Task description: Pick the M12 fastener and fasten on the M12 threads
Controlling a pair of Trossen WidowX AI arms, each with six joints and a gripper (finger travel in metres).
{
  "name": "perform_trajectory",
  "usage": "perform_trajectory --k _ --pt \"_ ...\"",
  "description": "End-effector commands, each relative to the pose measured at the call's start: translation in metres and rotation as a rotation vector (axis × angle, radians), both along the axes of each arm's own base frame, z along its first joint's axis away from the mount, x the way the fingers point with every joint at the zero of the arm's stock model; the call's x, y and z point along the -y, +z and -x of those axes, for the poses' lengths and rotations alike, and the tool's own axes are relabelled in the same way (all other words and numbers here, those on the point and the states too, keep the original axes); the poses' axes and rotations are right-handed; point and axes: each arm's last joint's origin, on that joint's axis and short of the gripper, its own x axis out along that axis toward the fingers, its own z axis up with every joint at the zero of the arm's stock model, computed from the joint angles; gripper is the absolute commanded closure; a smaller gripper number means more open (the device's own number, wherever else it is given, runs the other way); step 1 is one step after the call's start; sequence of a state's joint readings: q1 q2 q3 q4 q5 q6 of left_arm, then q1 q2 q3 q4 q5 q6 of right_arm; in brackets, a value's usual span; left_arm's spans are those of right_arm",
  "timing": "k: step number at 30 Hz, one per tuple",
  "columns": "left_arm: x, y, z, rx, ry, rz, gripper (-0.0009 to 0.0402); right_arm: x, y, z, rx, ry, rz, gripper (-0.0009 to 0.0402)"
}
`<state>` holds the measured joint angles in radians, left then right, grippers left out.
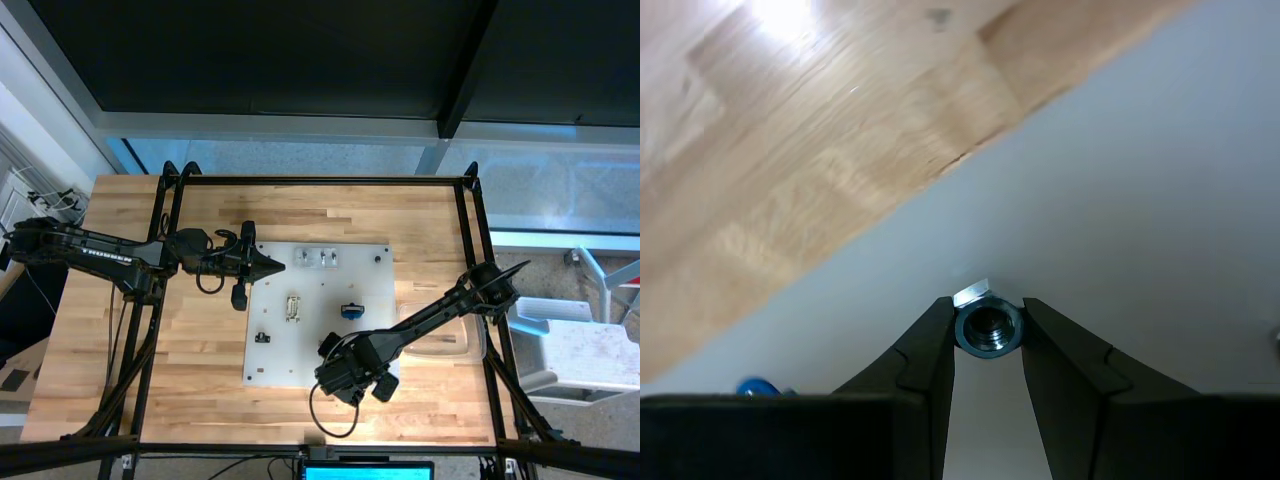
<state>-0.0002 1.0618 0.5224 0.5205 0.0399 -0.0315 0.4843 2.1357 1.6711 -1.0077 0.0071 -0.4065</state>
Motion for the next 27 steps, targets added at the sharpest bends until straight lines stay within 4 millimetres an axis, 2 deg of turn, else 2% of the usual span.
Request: perform_trajectory --k 1,20,27 --pt "0.0000 0.0001 -0.0001 0.000 0.000 0.000 0.0393 0.0002 -0.0010 0.0003 -0.015 -0.171 -0.010 0.0391" --pt "-0.0001 0.0001 -0.0001 0.000 0.000 0.000 0.0393 0.0050 -0.0006 -0.0026 -0.047 -1.116 -0.093 0.0391" --pt "0.0000 0.0001 -0.0001 0.000 0.000 0.000 0.0393 0.0058 -0.0006 -0.0020 -0.069 -1.639 -0.130 0.0391"
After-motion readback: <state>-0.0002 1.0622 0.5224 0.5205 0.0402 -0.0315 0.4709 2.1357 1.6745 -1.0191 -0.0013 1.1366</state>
